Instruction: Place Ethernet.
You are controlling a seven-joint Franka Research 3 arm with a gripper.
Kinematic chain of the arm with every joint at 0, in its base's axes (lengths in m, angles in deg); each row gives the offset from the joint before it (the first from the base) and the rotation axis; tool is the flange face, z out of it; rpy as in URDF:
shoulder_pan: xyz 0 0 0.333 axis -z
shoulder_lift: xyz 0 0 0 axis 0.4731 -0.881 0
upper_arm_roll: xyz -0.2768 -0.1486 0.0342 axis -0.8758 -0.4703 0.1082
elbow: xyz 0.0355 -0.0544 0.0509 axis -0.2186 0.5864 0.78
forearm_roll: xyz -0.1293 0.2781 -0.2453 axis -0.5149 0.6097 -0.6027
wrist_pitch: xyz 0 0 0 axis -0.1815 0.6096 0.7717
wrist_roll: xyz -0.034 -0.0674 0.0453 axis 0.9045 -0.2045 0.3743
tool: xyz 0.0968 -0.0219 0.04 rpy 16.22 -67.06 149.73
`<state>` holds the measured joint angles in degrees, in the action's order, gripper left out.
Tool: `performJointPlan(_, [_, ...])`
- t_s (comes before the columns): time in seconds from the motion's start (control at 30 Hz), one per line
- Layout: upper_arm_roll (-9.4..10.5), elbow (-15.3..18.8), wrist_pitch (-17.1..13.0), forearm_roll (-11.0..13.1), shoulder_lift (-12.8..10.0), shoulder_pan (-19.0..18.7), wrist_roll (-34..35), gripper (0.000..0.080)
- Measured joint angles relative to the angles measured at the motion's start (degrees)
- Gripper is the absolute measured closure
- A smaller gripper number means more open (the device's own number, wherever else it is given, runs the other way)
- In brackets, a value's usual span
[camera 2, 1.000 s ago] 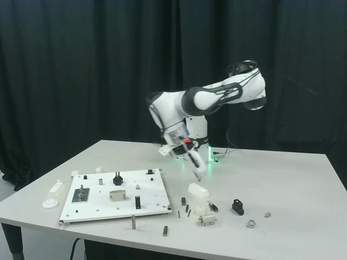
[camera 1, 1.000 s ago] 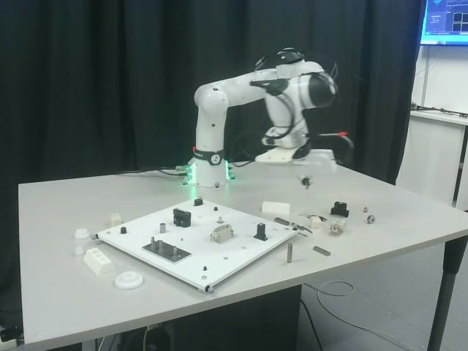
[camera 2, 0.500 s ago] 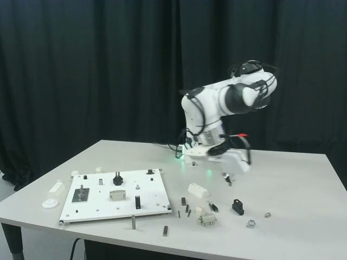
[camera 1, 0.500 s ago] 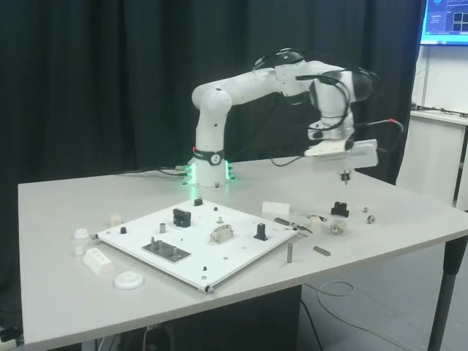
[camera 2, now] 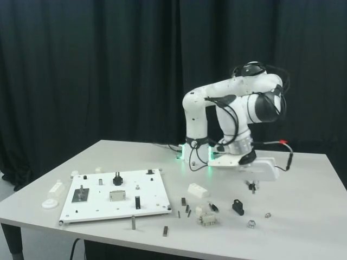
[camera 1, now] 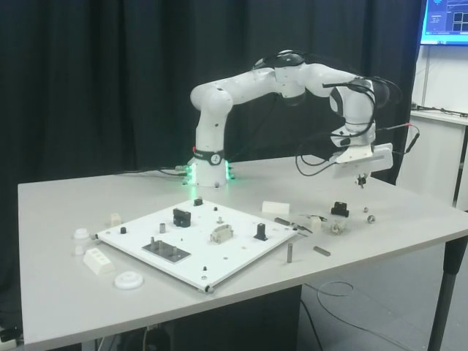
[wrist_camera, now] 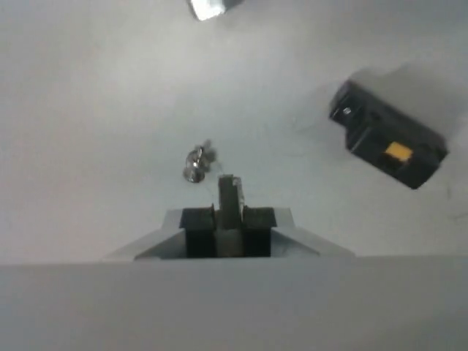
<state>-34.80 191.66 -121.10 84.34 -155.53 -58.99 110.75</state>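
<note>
While clamped well above the table, shows only as a narrow stub past the fingertips: Ethernet plug. Sits between the black fingers of the gripper, which are closed tight on it. Carries no writing that can be read.

Directly below in the wrist view, apart from the plug: a small metal nut and a black connector block, lying loose on bare grey tabletop. Pale marks on the block's end, too blurred to read.

From the room cameras, hangs at the end of the outstretched white arm, gripper above the nut and block, not far from the table's side edge. Open grey surface beneath and around.

Well apart, toward the other side: white assembly board with several small fixtures mounted on it, loose white parts beside its outer edge. Green light glowing at the arm's base.
</note>
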Motion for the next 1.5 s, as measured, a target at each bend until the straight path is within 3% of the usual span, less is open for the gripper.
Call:
performJointPlan(0.5, [4.71,-1.44,-2.85,-3.68,0.00,-3.27,-0.90,0.0727])
performJointPlan(1.1, [6.43,-3.37,-3.50,-7.75,0.00,-4.26,-0.54,0.0701])
performJointPlan(1.13, [6.44,-3.45,-3.50,-7.90,0.00,-4.26,-0.54,0.0442])
performJointPlan(1.37, [6.44,-4.08,-3.50,-9.45,0.13,-4.21,-0.54,0.0442])
performJointPlan(1.4, [6.44,-4.13,-3.50,-9.65,0.17,-4.19,-0.54,0.0141])
performJointPlan(1.43, [6.44,-4.18,-3.50,-9.88,0.21,-4.16,-0.54,0.0141])
performJointPlan(1.47, [6.44,-4.22,-3.50,-10.12,0.26,-4.11,-0.54,0.0033])
performJointPlan(1.5, [6.43,-4.26,-3.50,-10.39,0.31,-4.06,-0.54,0.0033])
